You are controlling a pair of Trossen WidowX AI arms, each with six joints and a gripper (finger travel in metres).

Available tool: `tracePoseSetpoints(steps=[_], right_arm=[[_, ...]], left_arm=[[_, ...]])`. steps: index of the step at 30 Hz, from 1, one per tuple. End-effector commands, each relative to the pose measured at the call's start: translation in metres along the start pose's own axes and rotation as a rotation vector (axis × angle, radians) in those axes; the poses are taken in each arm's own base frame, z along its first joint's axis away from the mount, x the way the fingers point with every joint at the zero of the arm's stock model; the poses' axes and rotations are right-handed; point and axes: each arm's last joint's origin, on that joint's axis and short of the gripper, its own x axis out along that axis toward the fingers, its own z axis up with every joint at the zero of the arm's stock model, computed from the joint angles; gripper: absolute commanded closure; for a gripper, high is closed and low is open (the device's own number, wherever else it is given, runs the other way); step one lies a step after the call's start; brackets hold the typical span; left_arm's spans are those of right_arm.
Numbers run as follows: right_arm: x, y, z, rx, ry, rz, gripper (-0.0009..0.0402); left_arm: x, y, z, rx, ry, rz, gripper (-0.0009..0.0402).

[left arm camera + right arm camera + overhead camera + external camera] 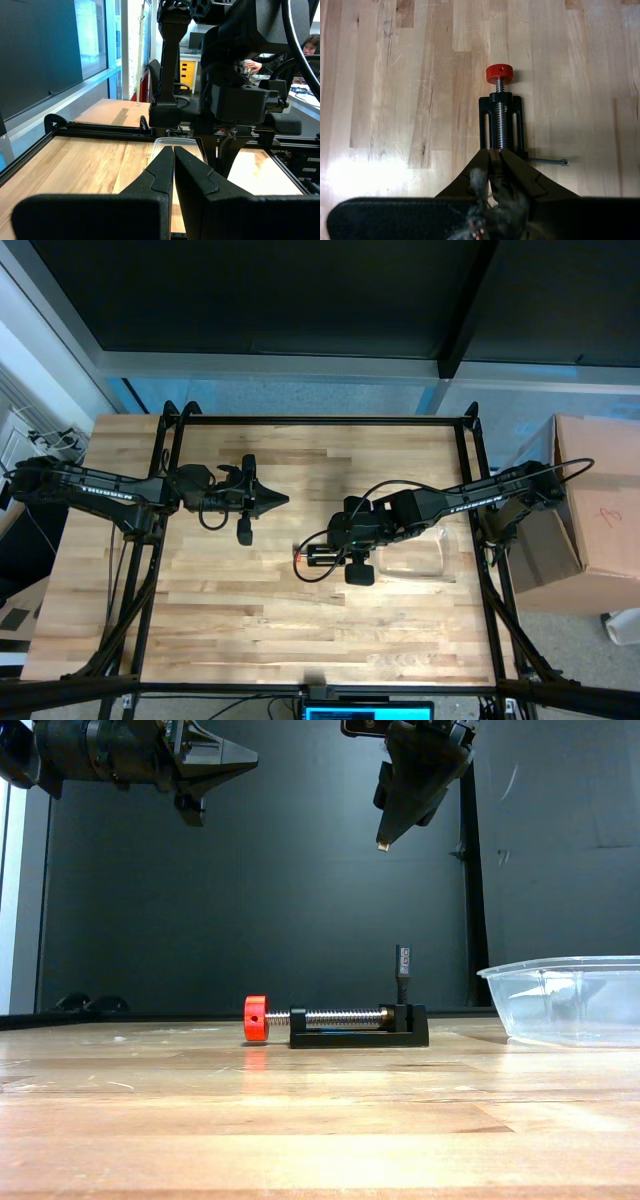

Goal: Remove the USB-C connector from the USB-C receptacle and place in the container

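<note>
My right gripper [383, 838] hangs high above the clamp, shut on the USB-C connector [381, 846], whose small pale tip shows below the fingertips. The connector is clear of the USB-C receptacle [403, 962], which stands upright in a black screw clamp [360, 1025] with a red knob [256, 1018]. The right wrist view looks straight down on the clamp [501, 125], with a frayed cable stub [487, 197] between the closed fingers. The clear plastic container [570, 1000] sits to the clamp's right. My left gripper [245, 760] hovers shut and holds nothing, to the left of the clamp.
The clamp [320, 557] lies mid-table, its knob [298, 557] pointing left, with the container [415, 555] just beside it under the right arm. A thin screw-like rod [547, 161] lies by the clamp. A black frame [320, 421] borders the table.
</note>
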Motion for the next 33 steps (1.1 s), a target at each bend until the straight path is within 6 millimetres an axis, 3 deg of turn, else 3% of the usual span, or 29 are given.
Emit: tracePoseSetpoints(steps=[1, 25, 33], right_arm=[[-0.002, 0.001, 0.0, 0.019, -0.005, 0.002, 0.0393], [-0.019, 0.004, -0.002, 0.013, -0.045, 0.021, 0.0393], [-0.022, 0.011, -0.017, -0.012, -0.005, 0.029, 0.0393]], left_arm=[[0.0, 0.0, 0.0, 0.0, 0.0, 0.0, 0.0393], [0.0, 0.0, 0.0, 0.0, 0.0, 0.0, 0.0393], [0.0, 0.0, 0.0, 0.0, 0.0, 0.0, 0.0393]])
